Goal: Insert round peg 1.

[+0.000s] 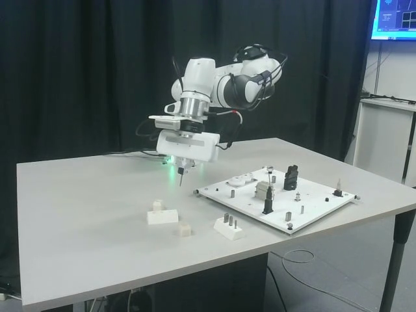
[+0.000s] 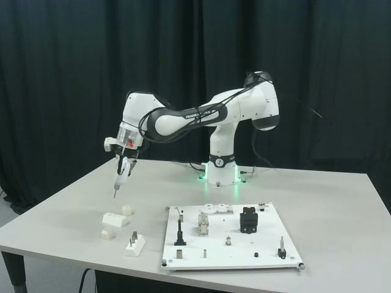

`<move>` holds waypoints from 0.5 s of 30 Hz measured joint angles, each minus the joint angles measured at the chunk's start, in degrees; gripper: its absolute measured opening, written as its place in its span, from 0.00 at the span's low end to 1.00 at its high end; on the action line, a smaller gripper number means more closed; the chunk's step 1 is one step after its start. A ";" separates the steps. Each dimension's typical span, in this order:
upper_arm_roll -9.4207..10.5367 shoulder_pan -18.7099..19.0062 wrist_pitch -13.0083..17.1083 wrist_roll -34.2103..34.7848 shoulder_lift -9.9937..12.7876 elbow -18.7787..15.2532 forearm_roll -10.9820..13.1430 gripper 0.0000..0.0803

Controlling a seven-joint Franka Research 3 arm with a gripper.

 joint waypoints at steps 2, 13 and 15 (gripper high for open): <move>-0.15 0.00 0.07 0.00 0.05 0.03 -0.33 0.02; -0.63 0.04 0.28 0.00 0.46 0.25 -1.67 0.02; -0.63 0.04 0.28 0.00 0.47 0.31 -1.71 0.02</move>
